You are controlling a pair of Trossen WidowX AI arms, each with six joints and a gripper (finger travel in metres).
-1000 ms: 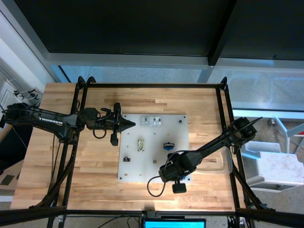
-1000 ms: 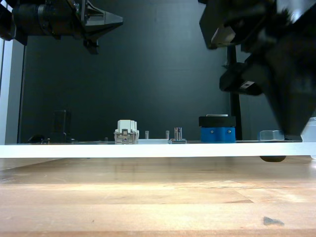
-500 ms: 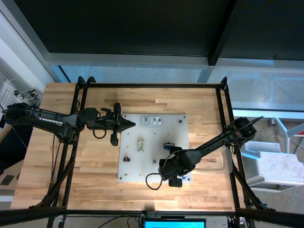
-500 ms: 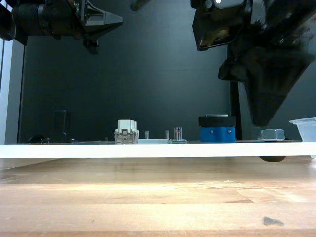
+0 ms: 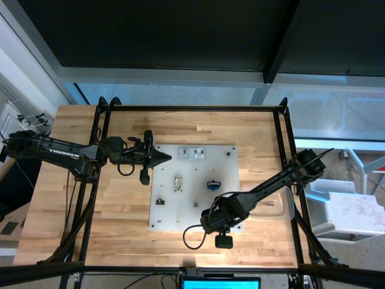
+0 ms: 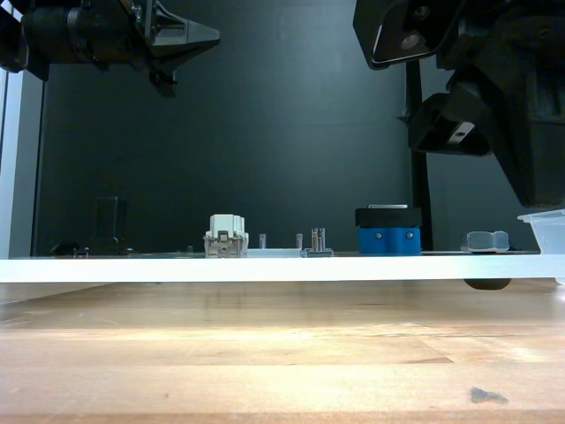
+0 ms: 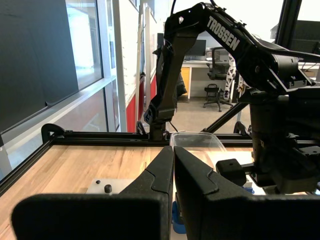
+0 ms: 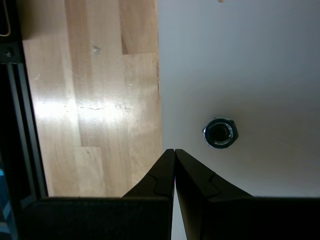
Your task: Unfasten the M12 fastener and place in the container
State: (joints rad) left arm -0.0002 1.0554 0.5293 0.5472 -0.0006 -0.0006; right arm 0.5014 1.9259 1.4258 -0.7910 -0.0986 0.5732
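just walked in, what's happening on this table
The right arm is working on the M12 nut; the left tool is parked, shut, in the air over the far left edge of the white board. The right tool hangs above the board's near right edge, shut and empty, its tips beside the nut and not touching it. The nut sits on the board, seemingly on its stud, and the clear container beside the board does not hold it.
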